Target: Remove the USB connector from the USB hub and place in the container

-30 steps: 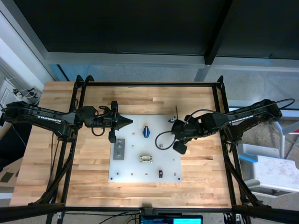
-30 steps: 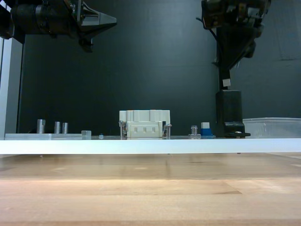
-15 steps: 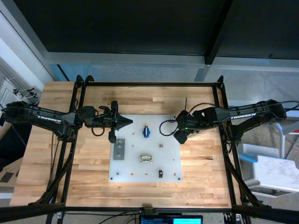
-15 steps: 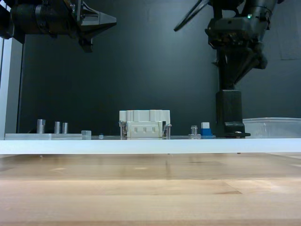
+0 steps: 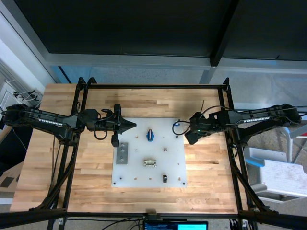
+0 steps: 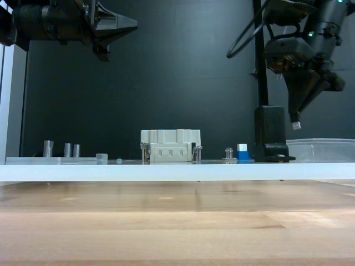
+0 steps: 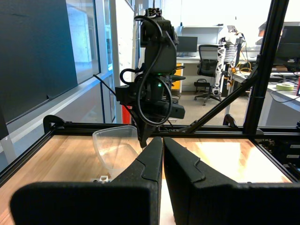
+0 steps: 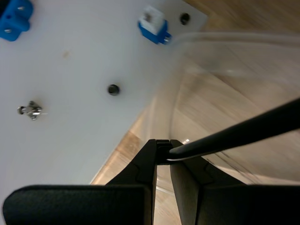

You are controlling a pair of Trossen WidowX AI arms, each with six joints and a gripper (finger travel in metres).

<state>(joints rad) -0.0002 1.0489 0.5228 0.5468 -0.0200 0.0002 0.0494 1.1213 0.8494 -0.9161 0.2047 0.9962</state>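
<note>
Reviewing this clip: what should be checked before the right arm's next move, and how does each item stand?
1. Plug out of the hub: ok.
2. Right tool shut on the plug: ok.
3. Plug higher than the tray rim: ok.
4. Plug fully inside the rim's outline: cannot tell; it hangs by a corner.
5. Left tool parked, shut, away from the tray: ok.

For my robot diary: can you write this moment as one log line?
right gripper: holds connector over container rim | left gripper: parked high, jaws shut
</note>
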